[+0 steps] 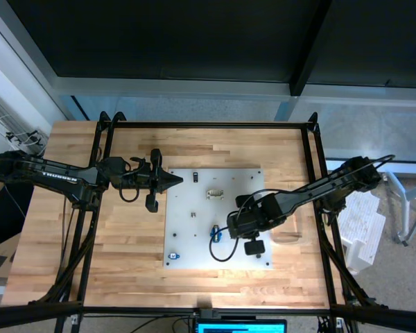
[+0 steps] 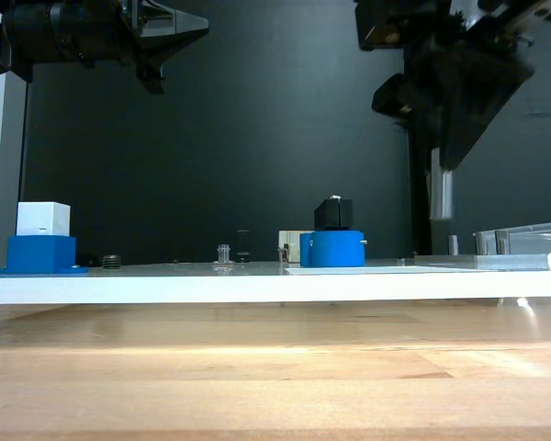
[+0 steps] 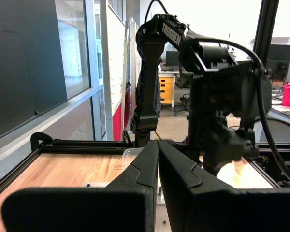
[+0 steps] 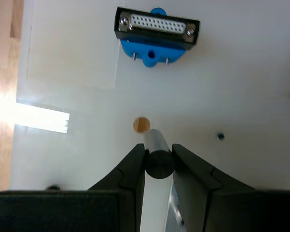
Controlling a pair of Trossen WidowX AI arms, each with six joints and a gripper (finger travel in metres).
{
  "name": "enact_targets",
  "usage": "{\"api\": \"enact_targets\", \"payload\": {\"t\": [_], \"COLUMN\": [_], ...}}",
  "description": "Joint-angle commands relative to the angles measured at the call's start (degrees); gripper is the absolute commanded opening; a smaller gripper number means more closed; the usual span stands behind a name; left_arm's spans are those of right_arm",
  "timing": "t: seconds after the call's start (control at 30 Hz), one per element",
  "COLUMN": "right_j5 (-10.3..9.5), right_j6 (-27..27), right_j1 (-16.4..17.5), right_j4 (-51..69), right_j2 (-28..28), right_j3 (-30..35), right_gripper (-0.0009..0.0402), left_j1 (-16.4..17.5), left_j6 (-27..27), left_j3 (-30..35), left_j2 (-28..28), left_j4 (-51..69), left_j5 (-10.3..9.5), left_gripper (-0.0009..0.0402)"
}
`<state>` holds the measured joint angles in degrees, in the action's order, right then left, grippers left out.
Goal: Remove the 16mm cylinder and place in the container
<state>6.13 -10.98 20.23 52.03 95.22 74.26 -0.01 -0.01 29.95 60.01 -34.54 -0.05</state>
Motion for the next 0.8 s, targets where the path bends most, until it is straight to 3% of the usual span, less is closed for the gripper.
{"api": "enact_targets", "payload": {"t": [0.03, 0.23, 0.8], "right_j5": [-0.11, -0.11, -0.11], "right_j6": [-0.24, -1.79, -6.6], "right_j1": [0.02, 0.17, 2.47], "right_j4": [1.07, 1.51, 6.03], "right_j2": [-1.4, -5.07, -22.86], "right_j3": [-0.26, -3.13, -15.26], "right_gripper": [0.0007, 0.0007, 0.0007], "left_j1": [0.02, 0.02, 0.02], "left_j6": [0.0, -0.02, 0.0], "left_j3": [0.0, 0.0, 0.0], "left_j2": [0.0, 0.0, 0.0], "left_j4": [-0.02, -0.02, -0.02], "left_j5": [0.02, 0.02, 0.02], "left_gripper": [0.0, 0.0, 0.0]}}
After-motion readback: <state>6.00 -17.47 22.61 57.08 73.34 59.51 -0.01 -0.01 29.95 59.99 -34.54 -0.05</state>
